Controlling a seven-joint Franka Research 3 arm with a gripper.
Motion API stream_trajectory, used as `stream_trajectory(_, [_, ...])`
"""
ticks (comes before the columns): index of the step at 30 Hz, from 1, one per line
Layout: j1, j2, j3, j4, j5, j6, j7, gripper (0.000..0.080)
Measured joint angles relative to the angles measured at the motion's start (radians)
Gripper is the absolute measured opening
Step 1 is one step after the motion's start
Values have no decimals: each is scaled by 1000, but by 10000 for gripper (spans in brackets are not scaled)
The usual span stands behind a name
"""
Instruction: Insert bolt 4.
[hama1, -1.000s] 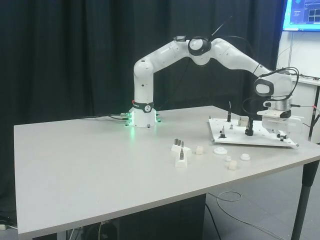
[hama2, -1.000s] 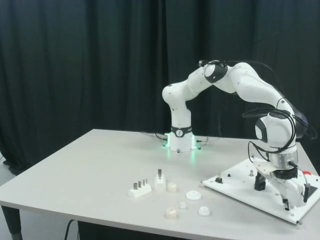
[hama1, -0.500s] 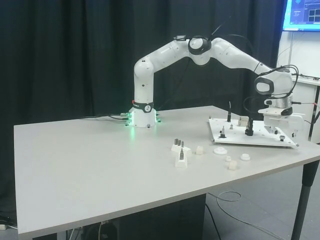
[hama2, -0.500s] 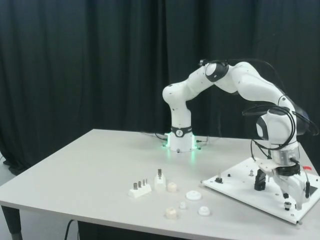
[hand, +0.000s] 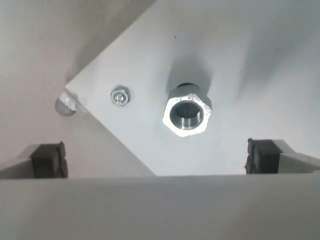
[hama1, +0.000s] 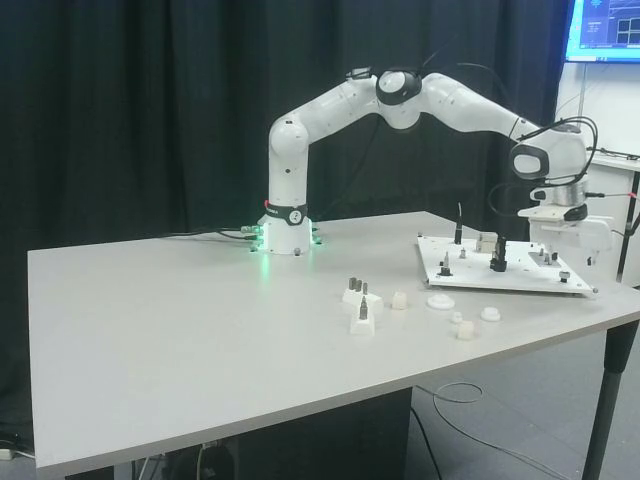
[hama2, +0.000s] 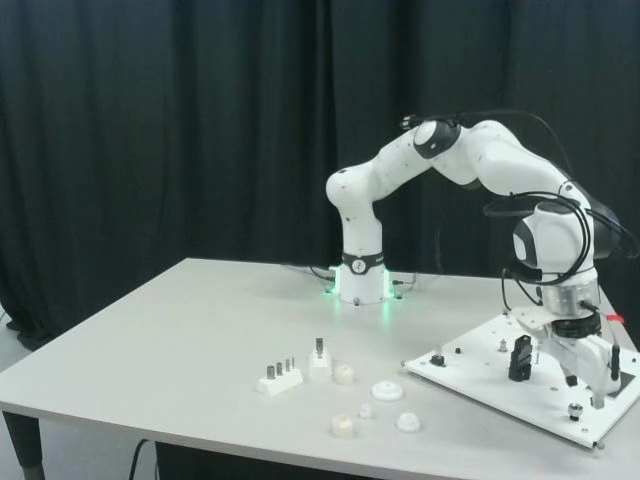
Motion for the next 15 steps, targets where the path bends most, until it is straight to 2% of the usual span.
stream_trajectory(15, [15, 0, -29, 1, 17, -24, -13, 800])
